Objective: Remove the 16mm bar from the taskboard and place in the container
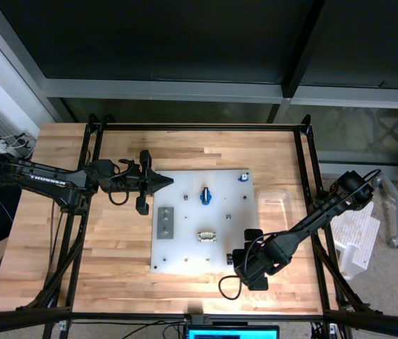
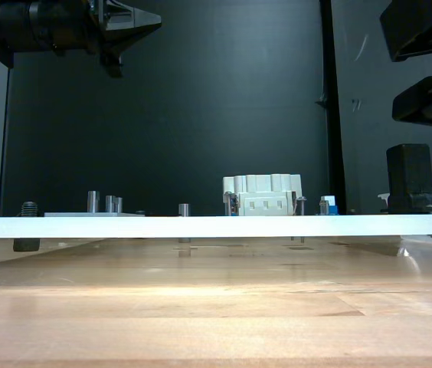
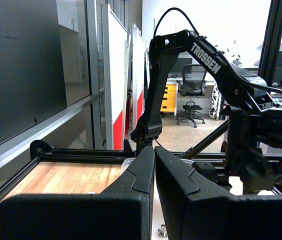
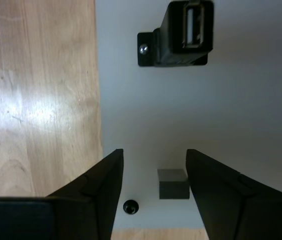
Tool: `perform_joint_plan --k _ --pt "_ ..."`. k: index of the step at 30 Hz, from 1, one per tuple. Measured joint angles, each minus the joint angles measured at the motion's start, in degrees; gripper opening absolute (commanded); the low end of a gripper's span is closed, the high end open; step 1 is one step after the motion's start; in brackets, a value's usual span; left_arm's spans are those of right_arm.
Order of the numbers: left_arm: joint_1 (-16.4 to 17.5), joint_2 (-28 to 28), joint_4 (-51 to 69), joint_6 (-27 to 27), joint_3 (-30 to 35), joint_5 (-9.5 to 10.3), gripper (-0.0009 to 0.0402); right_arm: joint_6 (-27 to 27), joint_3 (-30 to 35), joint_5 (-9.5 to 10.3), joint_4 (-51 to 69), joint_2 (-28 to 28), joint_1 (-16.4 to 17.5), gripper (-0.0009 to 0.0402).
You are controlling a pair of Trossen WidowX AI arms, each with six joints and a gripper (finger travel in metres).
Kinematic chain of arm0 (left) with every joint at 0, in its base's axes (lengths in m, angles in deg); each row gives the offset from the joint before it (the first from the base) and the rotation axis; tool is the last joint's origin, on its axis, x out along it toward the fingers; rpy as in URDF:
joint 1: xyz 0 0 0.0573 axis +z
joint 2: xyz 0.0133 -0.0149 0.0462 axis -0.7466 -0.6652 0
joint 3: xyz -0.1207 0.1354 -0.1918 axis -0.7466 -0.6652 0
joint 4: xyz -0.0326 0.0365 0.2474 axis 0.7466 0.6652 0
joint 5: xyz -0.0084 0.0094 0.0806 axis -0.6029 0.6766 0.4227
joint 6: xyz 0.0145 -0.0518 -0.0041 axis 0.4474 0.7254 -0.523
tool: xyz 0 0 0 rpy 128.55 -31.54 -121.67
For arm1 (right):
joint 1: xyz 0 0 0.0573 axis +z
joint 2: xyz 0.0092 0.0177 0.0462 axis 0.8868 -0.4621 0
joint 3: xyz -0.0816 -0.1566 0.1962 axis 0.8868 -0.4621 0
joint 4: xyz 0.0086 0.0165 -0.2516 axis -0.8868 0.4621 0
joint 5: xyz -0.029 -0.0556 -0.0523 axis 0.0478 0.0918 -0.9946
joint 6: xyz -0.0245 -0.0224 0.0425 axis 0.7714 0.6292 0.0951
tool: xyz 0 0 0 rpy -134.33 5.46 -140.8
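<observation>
Left claw (image 1: 165, 181) hangs high over the far-left edge of the taskboard (image 1: 185, 244), fingers together and holding nothing; looks idle. On the board I count one grey block (image 1: 166, 221), one blue knob (image 1: 205, 195), one white connector (image 1: 207, 236) and one black USB socket (image 4: 183, 32). Right claw (image 4: 154, 152) is over the board's near-right corner, pointing down, fingers apart, empty. The 16mm bar (image 4: 173, 183), only one that I can see, sits on the board between those fingers, nearer one than the other, untouched. So: pre-grasp. Next call: centre on it, drop, pinch, pull straight up, then swing right to the single container (image 1: 275, 201), on the worktop (image 1: 114, 240) just beside the board's right edge.
</observation>
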Motion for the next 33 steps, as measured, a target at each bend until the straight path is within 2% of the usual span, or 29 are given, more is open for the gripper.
perform_joint_plan --k 16,19,33 --pt "0.0 0.0 0.0 0.0 0.0 0.0 0.0 0.0 0.0 -0.07 -0.37 -0.02 0.09 -0.0004" --pt "0.0 0.0 0.02 0.0 -0.02 0.0 0.0 0.0 -0.02 -0.07 -0.35 -0.02 0.09 0.0006" --pt "0.0 0.0 0.0 0.0 0.0 0.0 0.0 0.02 -0.04 -0.09 -0.42 0.04 0.09 0.0"
